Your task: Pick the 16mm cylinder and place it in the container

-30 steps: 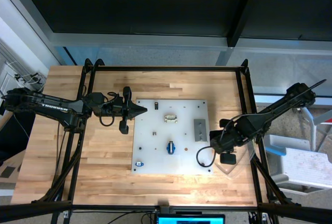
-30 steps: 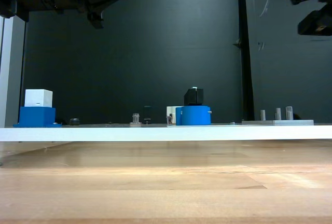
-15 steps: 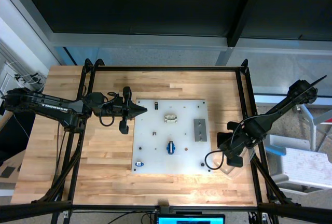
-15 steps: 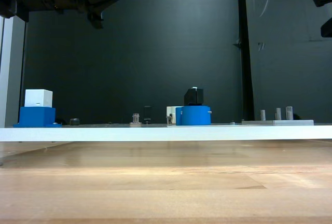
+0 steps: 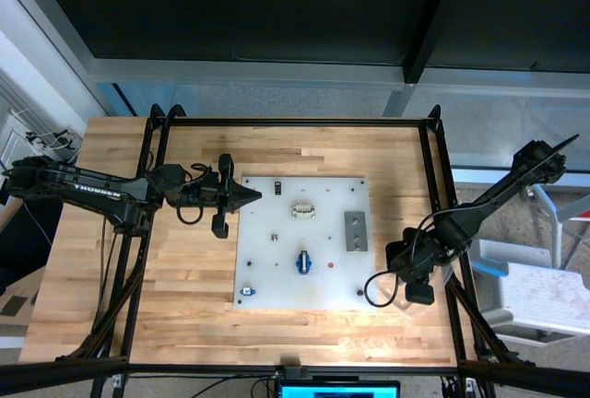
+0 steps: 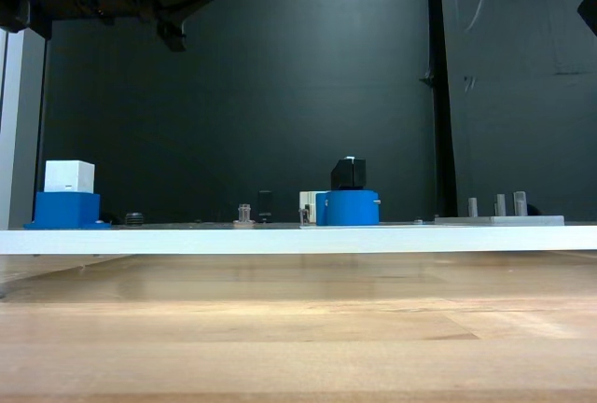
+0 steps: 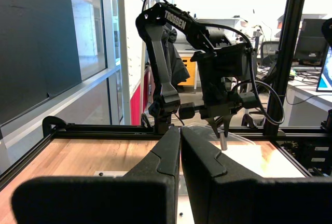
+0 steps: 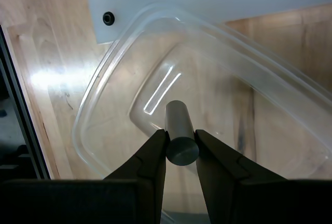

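My right gripper (image 8: 180, 146) is shut on the 16mm cylinder (image 8: 179, 131), a short grey metal peg held above the container (image 8: 111, 66), a clear shallow tray with rounded corners. In the high view the right gripper (image 5: 412, 280) hangs over the container (image 5: 398, 306) off the white board's right front corner. From the left wrist view the peg (image 7: 223, 141) sticks down out of the right gripper's fingers. My left gripper (image 5: 251, 193) is parked at the board's left edge, its fingers shut with nothing between them (image 7: 180, 136).
The white board (image 5: 277, 269) carries a blue upright part (image 5: 302, 262), a grey rectangular block (image 5: 355, 230), a small white connector (image 5: 301, 208) and a blue-and-white piece (image 5: 246, 292). A black frame (image 5: 433, 154) rings the wooden table.
The right arm has carried the cylinder rightward and toward the near edge, from the board's right edge to above the container. It has left the low view. The left arm has not moved.
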`<move>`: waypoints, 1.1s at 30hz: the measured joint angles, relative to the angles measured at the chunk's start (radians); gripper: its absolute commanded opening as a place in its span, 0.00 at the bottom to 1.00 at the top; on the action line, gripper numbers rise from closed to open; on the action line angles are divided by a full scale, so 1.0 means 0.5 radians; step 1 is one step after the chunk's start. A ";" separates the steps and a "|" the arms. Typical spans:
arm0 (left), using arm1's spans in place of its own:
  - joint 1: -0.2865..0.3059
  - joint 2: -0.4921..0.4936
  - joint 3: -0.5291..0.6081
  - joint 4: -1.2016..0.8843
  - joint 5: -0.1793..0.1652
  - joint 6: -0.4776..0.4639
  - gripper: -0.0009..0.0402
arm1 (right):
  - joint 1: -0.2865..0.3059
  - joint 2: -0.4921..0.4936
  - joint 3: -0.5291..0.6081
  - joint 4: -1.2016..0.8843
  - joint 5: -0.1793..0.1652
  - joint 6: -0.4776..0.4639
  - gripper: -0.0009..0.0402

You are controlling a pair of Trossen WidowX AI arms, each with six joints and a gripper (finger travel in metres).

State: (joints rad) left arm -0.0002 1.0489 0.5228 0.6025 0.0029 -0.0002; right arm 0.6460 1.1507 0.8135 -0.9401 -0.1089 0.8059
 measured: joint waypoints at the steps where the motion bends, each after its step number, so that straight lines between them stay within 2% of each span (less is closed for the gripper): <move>1: 0.000 0.000 0.000 -0.001 0.000 0.000 0.02 | 0.000 0.000 -0.003 0.007 0.000 0.000 0.12; 13: 0.000 0.000 -0.001 0.000 0.000 0.000 0.02 | 0.000 0.001 -0.140 0.217 -0.102 0.014 0.12; 21: 0.000 0.000 -0.001 0.000 0.000 0.000 0.02 | 0.000 0.002 -0.208 0.301 -0.106 0.032 0.13; 33: 0.000 0.000 -0.001 0.000 0.000 0.000 0.02 | 0.000 0.002 -0.224 0.307 -0.088 0.045 0.28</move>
State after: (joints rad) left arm -0.0002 1.0489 0.5224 0.6025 0.0029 -0.0002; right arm 0.6460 1.1519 0.7017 -0.7864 -0.1528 0.8284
